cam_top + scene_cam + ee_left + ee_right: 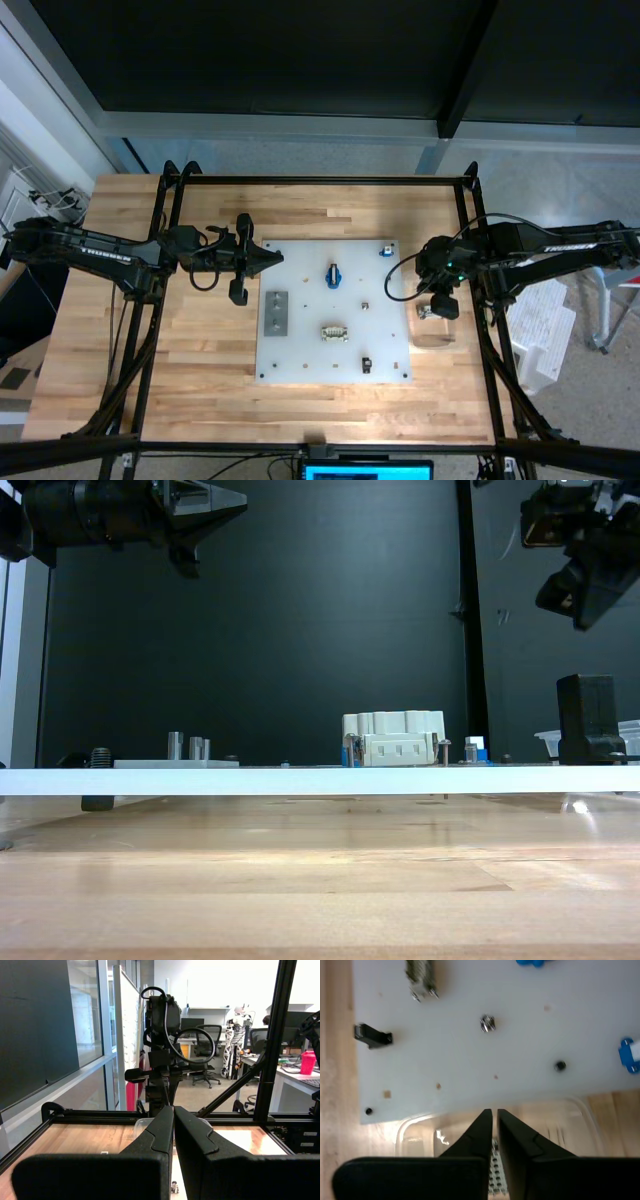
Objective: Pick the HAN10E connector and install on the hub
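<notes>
The HAN10E connector (496,1172), light grey with rows of tiny contacts, lies in a clear plastic container (570,1110) off the board's right edge. It shows only through the slit under my right gripper's fingers. My right gripper (494,1111) hangs high above that container (432,335), fingers shut with nothing between them. The hub (335,333), a beige-grey flanged socket, stands on the white board (300,360) left of the right gripper (440,306). The low view shows the hub (395,738) upright. My left gripper (278,256) is parked shut above the board's left edge.
On the board stand a grey metal block (275,312), a blue upright piece (334,275), a small black piece (367,364) and a small blue-white part (386,250). A black frame (320,181) surrounds the wooden table.
</notes>
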{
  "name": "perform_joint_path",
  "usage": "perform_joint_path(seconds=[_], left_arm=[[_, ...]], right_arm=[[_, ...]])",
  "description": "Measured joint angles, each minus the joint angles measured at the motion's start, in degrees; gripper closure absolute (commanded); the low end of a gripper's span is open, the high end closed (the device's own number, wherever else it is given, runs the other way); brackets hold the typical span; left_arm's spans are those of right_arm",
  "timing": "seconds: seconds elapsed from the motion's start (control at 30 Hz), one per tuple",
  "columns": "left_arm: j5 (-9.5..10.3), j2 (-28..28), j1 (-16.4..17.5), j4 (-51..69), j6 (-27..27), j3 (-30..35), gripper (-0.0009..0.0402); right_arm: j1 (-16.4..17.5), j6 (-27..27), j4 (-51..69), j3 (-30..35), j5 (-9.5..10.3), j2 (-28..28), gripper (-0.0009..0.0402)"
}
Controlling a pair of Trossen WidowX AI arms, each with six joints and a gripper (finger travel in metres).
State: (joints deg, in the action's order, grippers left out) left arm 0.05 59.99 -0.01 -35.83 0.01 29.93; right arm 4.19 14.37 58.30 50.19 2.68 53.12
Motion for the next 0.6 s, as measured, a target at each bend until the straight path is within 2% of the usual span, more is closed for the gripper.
perform_joint_path(seconds=[0.3, 0.6], left_arm=[[0.00, 0.0, 0.0, 0.0, 0.0, 0.0, 0.0393], [0.00, 0.0, 0.0, 0.0, 0.0, 0.0, 0.0393]], right_arm=[[0.7, 1.7, 3.2, 0.0, -0.11, 0.0, 0.0244], [2.5, 3.4, 7.2, 0.0, -0.09, 0.0, 0.0224]])
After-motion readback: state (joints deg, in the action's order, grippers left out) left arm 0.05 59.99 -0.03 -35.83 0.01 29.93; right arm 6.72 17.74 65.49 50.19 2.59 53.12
